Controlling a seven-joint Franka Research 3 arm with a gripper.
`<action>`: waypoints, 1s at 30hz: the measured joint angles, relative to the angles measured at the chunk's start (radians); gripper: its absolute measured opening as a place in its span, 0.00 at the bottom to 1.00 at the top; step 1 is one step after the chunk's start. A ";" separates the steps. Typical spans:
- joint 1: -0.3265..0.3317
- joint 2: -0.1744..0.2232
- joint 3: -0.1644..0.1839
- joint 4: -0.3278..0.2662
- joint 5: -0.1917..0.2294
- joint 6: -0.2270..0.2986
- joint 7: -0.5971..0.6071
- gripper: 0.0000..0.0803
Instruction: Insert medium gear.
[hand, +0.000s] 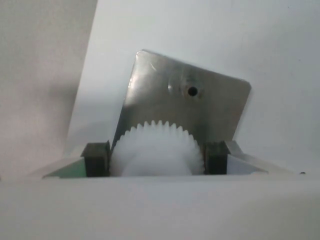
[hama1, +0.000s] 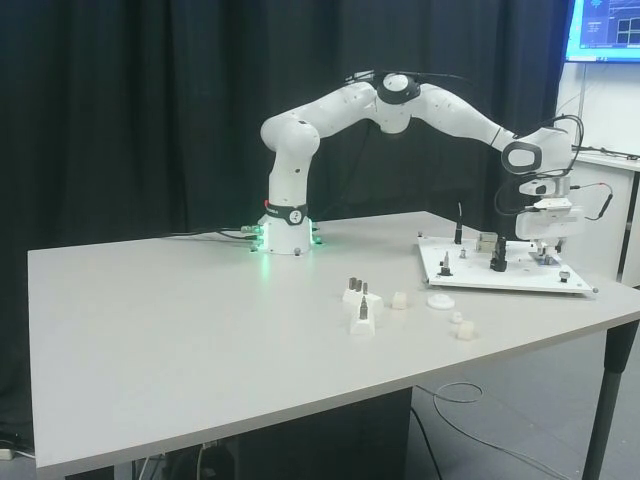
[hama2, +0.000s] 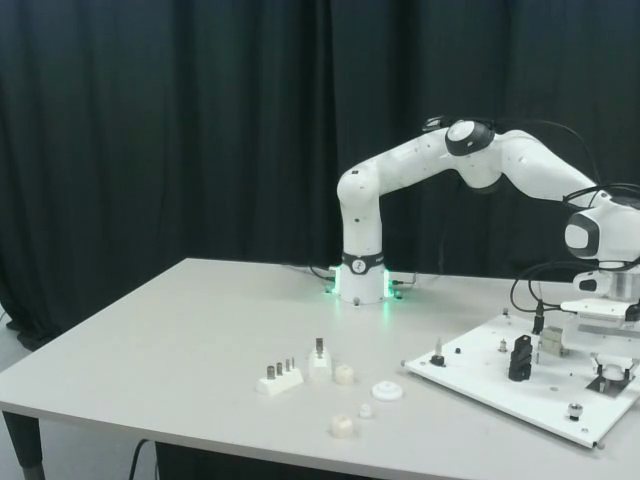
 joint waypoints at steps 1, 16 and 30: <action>0.000 0.000 0.000 0.000 0.000 0.000 0.000 0.50; -0.014 0.000 -0.002 0.004 -0.017 -0.007 0.000 0.50; -0.027 0.000 0.000 0.018 -0.019 -0.045 0.000 0.50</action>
